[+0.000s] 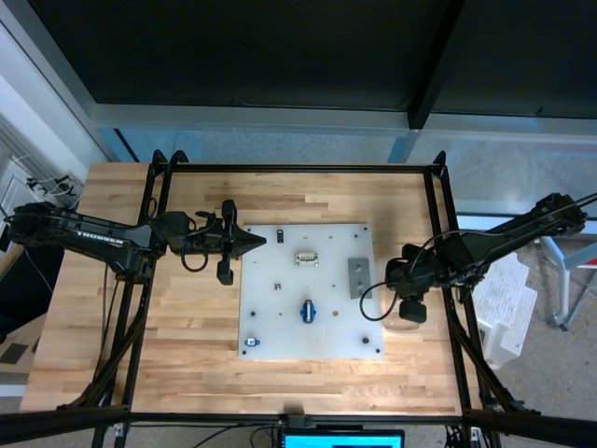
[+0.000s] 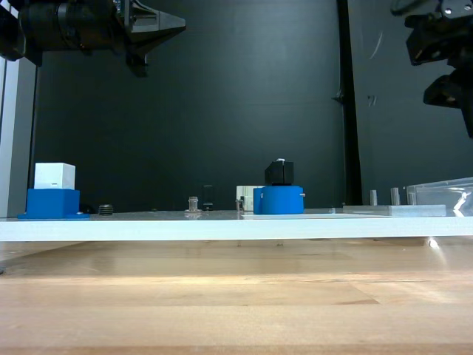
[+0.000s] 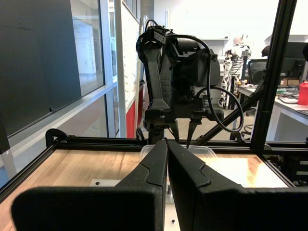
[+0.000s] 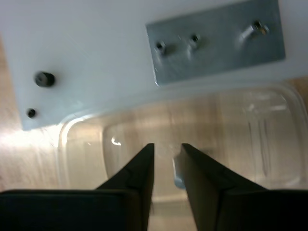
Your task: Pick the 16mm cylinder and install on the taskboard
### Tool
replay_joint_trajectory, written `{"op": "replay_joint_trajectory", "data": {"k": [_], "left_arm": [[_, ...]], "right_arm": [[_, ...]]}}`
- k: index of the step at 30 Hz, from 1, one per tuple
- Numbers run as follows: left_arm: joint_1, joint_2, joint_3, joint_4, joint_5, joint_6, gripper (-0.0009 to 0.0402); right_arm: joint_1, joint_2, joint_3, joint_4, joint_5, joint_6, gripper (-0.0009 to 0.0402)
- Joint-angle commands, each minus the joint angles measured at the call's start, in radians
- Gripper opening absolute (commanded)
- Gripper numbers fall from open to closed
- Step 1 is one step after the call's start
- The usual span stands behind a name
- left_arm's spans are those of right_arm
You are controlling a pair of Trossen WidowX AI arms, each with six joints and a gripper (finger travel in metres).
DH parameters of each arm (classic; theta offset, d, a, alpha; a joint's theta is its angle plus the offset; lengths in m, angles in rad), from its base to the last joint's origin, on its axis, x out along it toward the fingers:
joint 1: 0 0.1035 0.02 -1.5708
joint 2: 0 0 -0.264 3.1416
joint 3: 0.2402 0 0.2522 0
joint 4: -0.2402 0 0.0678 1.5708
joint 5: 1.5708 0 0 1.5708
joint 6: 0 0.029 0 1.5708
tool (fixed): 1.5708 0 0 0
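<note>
Hovering right end effector (image 4: 167, 146), slightly open, over cylinder (image 4: 177, 176) in tray (image 4: 72, 139).
Narrow gap may knock it aside; left end effector (image 3: 167, 142), closed, hangs opposite, across taskboard (image 1: 280, 322).

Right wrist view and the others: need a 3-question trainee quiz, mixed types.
1. True or false: the left tool, held high by the taskboard's left edge, is shut.
2. Multiple choice: the right tool, fingers apart, hangs over A) the taskboard's middle B) the clear tray C) the left tool.
3. Fill in: the grey block carries ___ small pegs.

Key: 1 true; 2 B; 3 three.
</note>
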Motion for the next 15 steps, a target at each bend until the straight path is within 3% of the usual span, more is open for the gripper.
{"op": "replay_joint_trajectory", "data": {"k": [1,8,15], "left_arm": [[0.0,0.0,0.0,0.0,0.0,0.0,0.0],[0.0,0.0,0.0,0.0,0.0,0.0,0.0],[0.0,0.0,0.0,0.0,0.0,0.0,0.0]], "right_arm": [[0.007,0.0,-0.006,-0.058,0.001,0.025,0.0138],[0.011,0.0,-0.025,-0.1,0.029,0.045,0.0213],[0.018,0.002,-0.07,-0.068,0.027,0.045,0.0229]]}}
